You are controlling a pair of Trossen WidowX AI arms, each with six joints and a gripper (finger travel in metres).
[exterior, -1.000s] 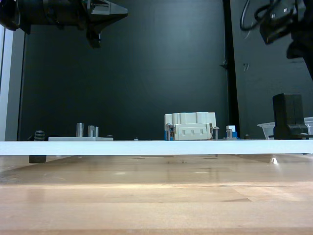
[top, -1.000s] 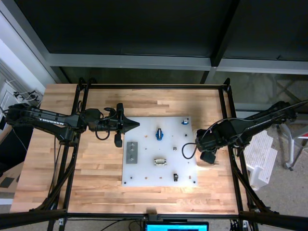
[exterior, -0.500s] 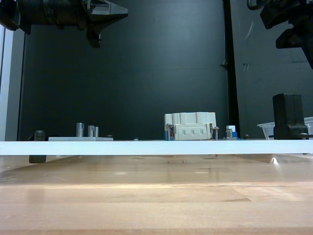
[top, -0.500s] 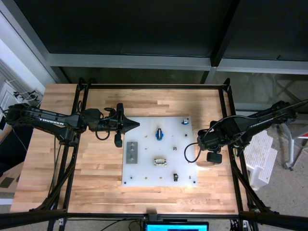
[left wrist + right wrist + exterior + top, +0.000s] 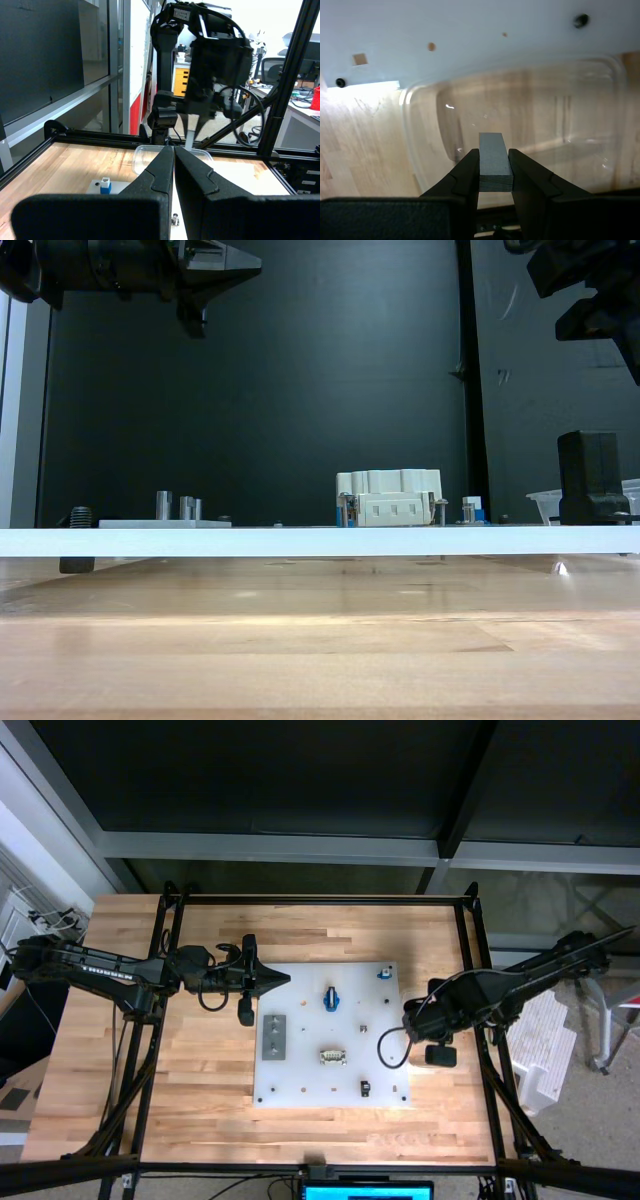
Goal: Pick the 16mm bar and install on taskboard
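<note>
A flat grey 16mm bar (image 5: 495, 159) is clamped between the fingers of my right gripper (image 5: 494, 172), held in the air above a clear plastic tray (image 5: 425, 150). The left wrist view shows the same bar (image 5: 192, 136) hanging down from the right arm. My right gripper (image 5: 412, 1020) hovers at the right edge of the white taskboard (image 5: 300, 1080); the bar is hidden there. My left gripper (image 5: 282, 980) is shut and holds nothing, high over the board's far-left corner. Its fingers (image 5: 162, 170) are pressed together.
On the board stand a grey block (image 5: 273, 1038) with short pegs (image 5: 165, 505), a blue part (image 5: 331, 999), a beige connector (image 5: 390, 498) and a small black part (image 5: 366, 1088). A black post (image 5: 590, 480) and the tray (image 5: 545, 502) show near the board's right edge.
My right arm has risen and shifted slightly left toward the board's right edge. The left arm has not moved.
</note>
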